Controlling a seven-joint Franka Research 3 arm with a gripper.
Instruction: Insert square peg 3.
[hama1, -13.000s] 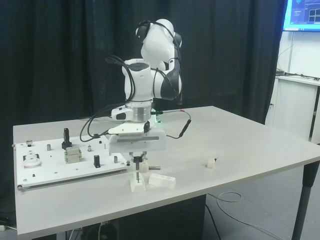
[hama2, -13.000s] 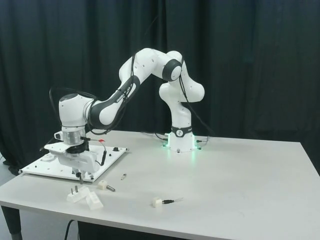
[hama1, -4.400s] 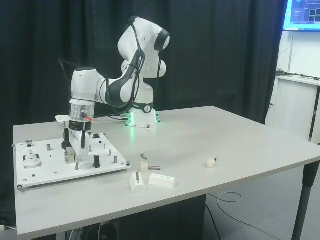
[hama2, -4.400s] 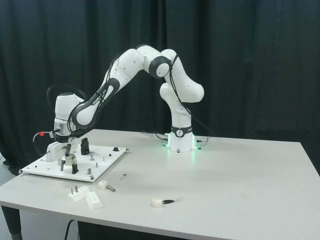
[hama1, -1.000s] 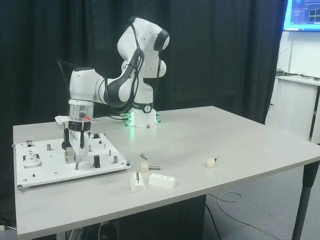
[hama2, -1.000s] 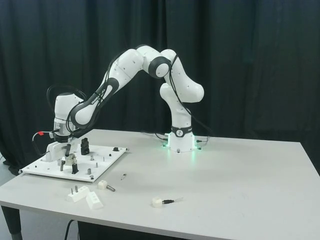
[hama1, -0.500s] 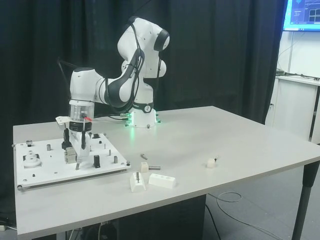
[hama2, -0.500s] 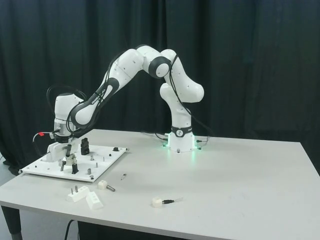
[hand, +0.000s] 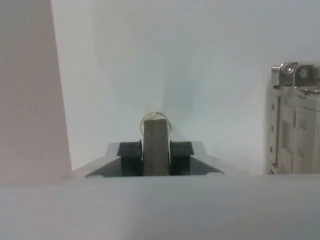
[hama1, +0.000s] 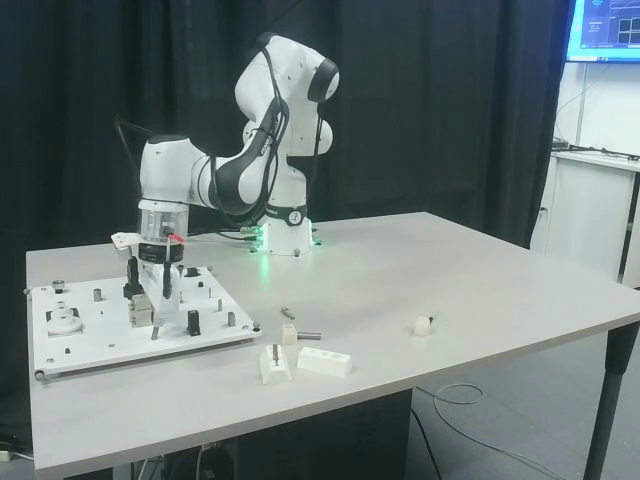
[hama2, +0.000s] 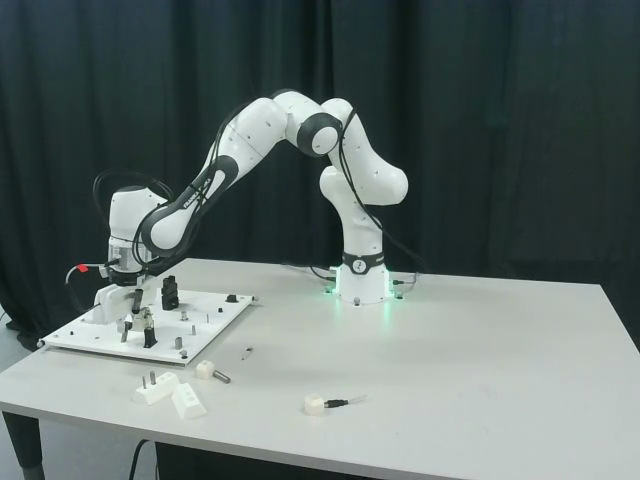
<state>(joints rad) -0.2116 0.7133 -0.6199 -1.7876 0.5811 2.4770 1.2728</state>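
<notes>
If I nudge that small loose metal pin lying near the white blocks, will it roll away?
Probably yes. The pin lies on its side on the flat grey table, so a sideways nudge would likely roll it. It looks thin and light, so expect it to skid easily. The white block beside it may stop it one way.

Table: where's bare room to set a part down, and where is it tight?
Free: the table from the arm base out to its far end, and beyond the small white piece. Crowded: the white board under the gripper, and the white blocks by the board's corner.
</notes>
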